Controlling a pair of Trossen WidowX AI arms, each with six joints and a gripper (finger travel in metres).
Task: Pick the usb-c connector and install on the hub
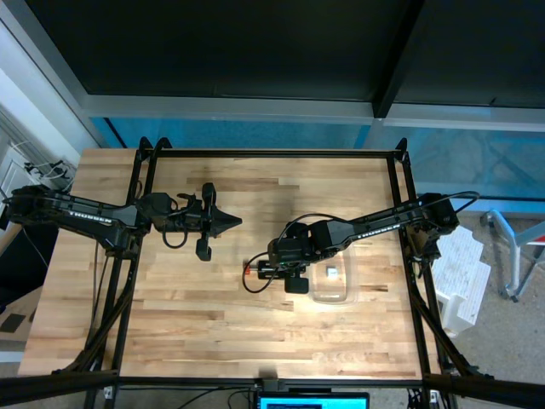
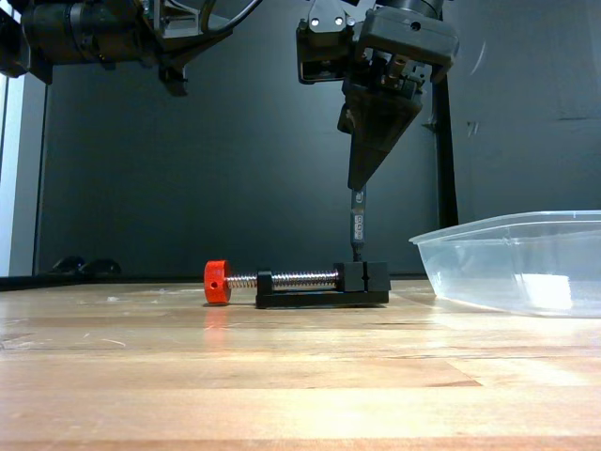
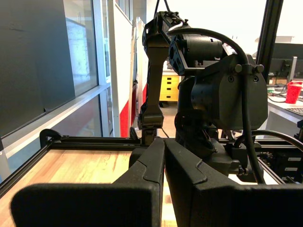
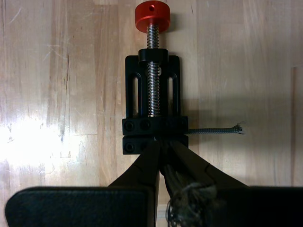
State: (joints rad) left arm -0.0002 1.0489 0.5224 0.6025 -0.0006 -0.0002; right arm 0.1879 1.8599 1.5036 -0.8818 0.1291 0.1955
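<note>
Two arms reach inward over a wooden table (image 1: 213,341), caught mid-task around a small black vise (image 2: 324,287) that lies flat on the boards.

Nearest the table's near edge, just beside the vise on the right arm's side, sits a clear plastic container (image 2: 526,272) with a small pale item (image 1: 332,273) inside.

The vise's red knob (image 2: 217,281) caps its screw on the end towards the left arm. Its clamping blocks are on the end nearer the container.

Directly above those blocks the right gripper (image 2: 358,183) points straight down, its fingers pinched on the usb-c connector (image 2: 357,225). The connector hangs upright from the fingertips, and its lower end reaches the top of the blocks. Whether that end is seated in anything cannot be told. In the right wrist view, a frayed braided cable (image 4: 213,131) sticks out sideways from the blocks.

Farther from the near edge than the vise, and off towards the left arm's side, the left gripper (image 1: 234,221) hangs well above the table. Its fingers (image 3: 151,161) are pressed together on nothing, pointing towards the right arm.

Beyond the vise, a black frame rail (image 1: 272,153) runs along the table's far edge.
</note>
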